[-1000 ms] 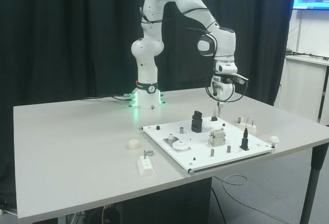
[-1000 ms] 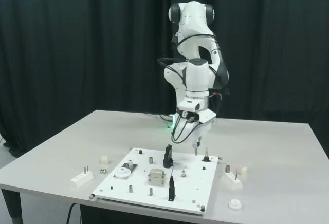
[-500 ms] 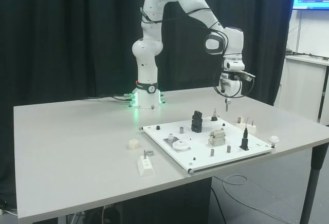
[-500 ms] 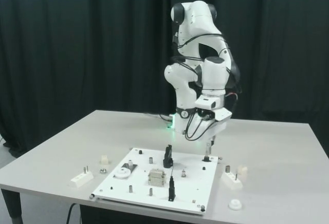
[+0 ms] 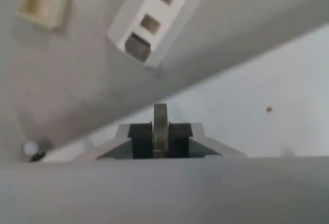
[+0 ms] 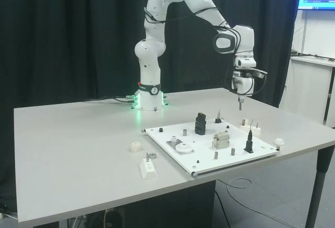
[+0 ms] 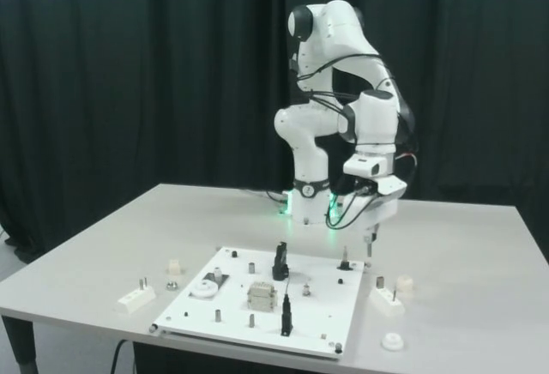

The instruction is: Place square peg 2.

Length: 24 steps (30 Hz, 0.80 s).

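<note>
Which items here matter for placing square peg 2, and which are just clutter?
In play:
gripper, jaws shut on the square peg
white holder block with square sockets

Lying about:
white board
white ring
white disc
small white cube

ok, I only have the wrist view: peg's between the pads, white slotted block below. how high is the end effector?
Observer: The end effector hangs well above the table. The square peg it grips touches nothing below.
Operator: Is that block on the board?
Observer: No. The white holder sits on the table, just off the edge of the white board.
Operator: Anything standing in it?
Observer: Yes. A grey peg stands upright at one end, with a thin pin next to it.
</note>
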Motion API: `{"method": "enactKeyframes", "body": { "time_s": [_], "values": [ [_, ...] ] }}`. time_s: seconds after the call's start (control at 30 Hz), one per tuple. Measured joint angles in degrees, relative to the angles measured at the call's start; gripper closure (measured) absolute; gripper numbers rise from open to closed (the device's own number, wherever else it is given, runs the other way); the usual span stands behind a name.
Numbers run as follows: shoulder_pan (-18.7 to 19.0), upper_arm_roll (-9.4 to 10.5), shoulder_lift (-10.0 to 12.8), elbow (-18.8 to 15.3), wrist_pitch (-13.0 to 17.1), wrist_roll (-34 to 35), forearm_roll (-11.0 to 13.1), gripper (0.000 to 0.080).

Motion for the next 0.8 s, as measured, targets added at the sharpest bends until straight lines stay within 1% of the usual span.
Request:
{"method": "enactKeyframes", "body": {
  "time_s": [0.13, 0.3, 0.47, 0.57, 0.8],
  "values": [
    [0.00, 1.13, 1.28, 1.41, 0.45, 0.30, -0.05, 0.0742],
    [0.00, 2.40, 3.49, 3.75, 0.68, 0.29, -0.82, 0.0742],
    [-0.02, 3.19, 5.91, 6.33, 0.50, -0.83, -2.57, 0.0742],
    [-0.07, 3.51, 7.17, 7.81, -0.37, -3.16, -3.41, 0.0742],
    [-0.36, 3.58, 9.28, 11.20, -3.60, -8.42, -3.63, 0.0742]
  ]
}}
